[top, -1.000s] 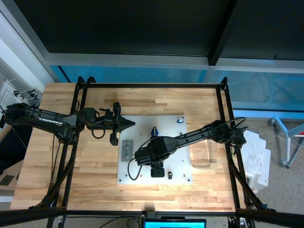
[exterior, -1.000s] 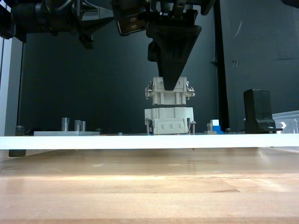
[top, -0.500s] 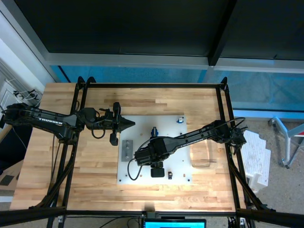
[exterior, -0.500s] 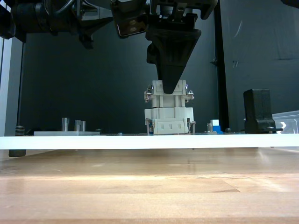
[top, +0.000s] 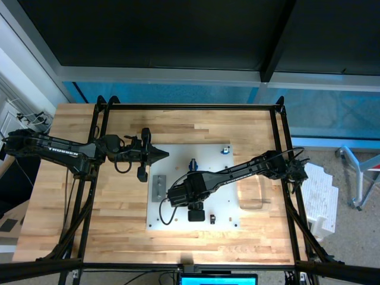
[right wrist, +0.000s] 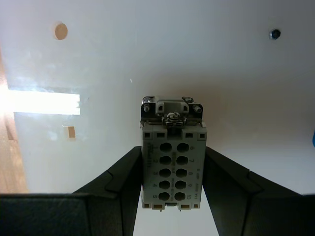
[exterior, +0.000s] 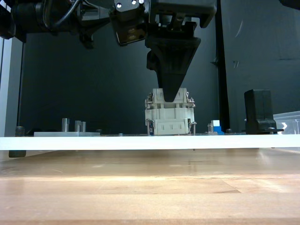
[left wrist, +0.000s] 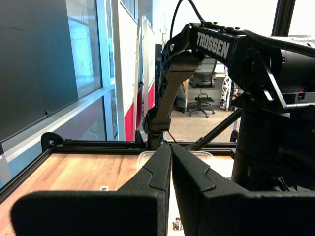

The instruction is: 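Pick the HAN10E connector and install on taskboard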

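Grey HAN10E connector [right wrist: 173, 142]: sitting atop beige socket [exterior: 168, 125] on taskboard [top: 172, 222], looking only partway in.
R end effector [exterior: 169, 93]: pinching connector's sides from above.
L end effector [left wrist: 171, 162]: hovering near taskboard's far-left corner, pressed together.
Risk: connector tilting & jamming if pushed off-axis.

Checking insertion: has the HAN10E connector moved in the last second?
Yes, down: the right hand lowered the connector onto the beige socket, closing the gap. Left hand hovers shut at the taskboard's far-left corner.
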{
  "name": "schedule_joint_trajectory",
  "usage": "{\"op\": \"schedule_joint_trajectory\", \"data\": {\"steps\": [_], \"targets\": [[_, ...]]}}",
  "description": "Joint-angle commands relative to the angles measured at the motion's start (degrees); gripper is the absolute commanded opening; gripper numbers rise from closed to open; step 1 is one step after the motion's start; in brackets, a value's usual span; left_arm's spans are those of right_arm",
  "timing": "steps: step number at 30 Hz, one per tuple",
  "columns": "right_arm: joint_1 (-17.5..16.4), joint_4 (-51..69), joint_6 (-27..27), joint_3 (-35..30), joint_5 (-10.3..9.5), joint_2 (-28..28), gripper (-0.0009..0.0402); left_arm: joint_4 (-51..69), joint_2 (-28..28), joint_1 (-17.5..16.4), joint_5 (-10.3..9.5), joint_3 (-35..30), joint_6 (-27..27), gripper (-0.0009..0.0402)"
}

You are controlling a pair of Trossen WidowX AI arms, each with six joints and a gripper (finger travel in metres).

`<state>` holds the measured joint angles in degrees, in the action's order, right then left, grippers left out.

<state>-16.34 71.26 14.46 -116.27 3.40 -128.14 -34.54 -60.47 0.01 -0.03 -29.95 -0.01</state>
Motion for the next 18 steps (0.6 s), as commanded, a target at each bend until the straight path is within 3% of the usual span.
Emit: {"op": "schedule_joint_trajectory", "data": {"steps": [1, 18], "targets": [[-0.04, -0.24, 0.07, -0.02, -0.02, -0.02, 0.0043, 0.02, -0.02, 0.0, 0.02, 0.0, 0.02, 0.0001], [-0.07, -4.61, 0.2, 4.11, -0.02, -0.02, 0.0043, 0.02, -0.02, 0.0, 0.02, 0.0, 0.02, 0.0001]]}}
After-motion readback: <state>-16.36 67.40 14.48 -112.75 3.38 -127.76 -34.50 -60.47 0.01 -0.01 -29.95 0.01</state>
